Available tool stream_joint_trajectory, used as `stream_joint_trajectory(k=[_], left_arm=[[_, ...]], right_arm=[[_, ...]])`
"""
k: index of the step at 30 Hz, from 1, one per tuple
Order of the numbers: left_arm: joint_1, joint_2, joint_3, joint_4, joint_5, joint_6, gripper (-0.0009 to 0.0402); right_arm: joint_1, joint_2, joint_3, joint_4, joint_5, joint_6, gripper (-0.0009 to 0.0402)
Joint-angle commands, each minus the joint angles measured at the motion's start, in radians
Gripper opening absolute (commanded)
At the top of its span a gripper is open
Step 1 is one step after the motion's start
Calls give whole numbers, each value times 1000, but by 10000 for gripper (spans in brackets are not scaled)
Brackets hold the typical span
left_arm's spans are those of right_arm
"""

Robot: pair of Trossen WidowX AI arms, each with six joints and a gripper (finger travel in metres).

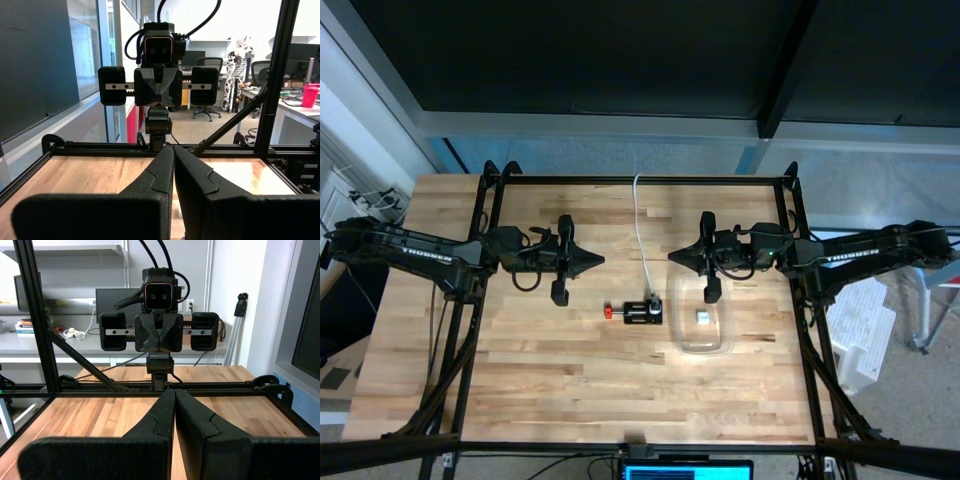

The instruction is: Remove the power plug from the receptacle and place in the container

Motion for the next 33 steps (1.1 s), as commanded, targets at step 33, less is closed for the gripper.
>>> stream_joint_trajectory(k=[33], left_arm=[[0,0,0,0,0,0,0]], right_arm=[[80,0,307,-941,9,6,0]])
